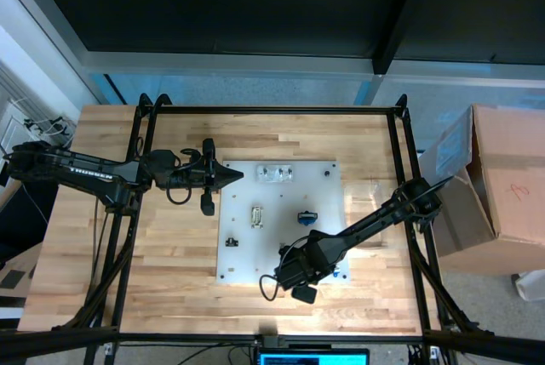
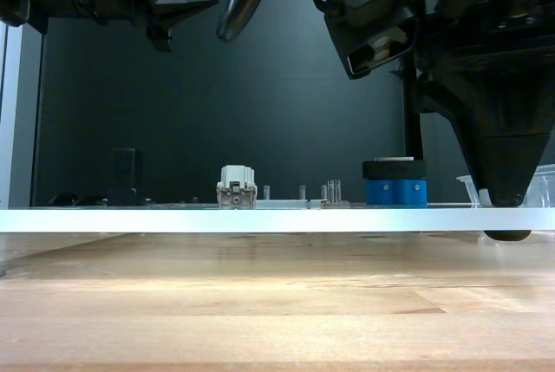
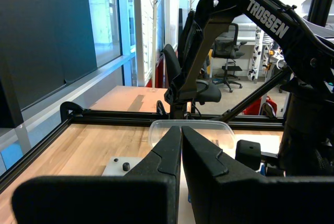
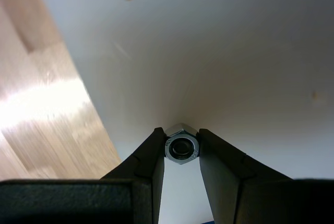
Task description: Unfasten the M12 nut and place it in the container
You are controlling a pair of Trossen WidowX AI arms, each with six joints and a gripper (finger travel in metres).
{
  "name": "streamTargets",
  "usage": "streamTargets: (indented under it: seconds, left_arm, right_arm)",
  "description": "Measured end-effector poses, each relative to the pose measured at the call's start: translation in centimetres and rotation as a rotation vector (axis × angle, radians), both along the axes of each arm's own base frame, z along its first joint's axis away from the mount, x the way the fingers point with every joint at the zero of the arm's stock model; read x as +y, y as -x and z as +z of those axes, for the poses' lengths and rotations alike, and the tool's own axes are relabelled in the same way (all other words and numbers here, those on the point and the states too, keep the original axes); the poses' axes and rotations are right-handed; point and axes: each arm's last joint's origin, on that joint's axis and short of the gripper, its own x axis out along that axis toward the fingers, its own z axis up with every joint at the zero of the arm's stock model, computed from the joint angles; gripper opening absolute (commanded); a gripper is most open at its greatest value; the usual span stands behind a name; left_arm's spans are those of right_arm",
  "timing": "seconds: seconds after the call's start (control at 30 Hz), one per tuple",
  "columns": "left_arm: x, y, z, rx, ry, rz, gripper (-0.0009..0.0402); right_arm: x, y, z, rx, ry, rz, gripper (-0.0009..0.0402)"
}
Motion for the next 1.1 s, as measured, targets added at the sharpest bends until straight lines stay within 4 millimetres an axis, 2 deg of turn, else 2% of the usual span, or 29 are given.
streamTargets:
  seconds: [0.3, 0.6, 0.87, 0.93, 1.1]
  left_arm:
    - [0.0, 0.0, 0.0, 0.0, 0.0, 0.0, 0.0]
    - [0.0, 0.0, 0.0, 0.0, 0.0, 0.0, 0.0]
    - [0.0, 0.0, 0.0, 0.0, 0.0, 0.0, 0.0]
    - [0.0, 0.0, 0.0, 0.0, 0.0, 0.0, 0.0]
    - [0.0, 0.0, 0.0, 0.0, 0.0, 0.0, 0.0]
  right_arm:
    - [-0.03, -0.02, 0.09, -0.013, 0.023, 0.561, 0.0009]
    - [-0.05, -0.02, 0.13, -0.025, 0.051, 1.234, 0.0009]
    - [-0.13, 0.08, 0.36, -0.032, 0.073, 1.712, 0.0009]
    - [-0.14, 0.09, 0.39, -0.033, 0.076, 1.773, 0.0009]
    - [-0.15, 0.11, 0.44, -0.032, 0.076, 1.778, 0.0009]
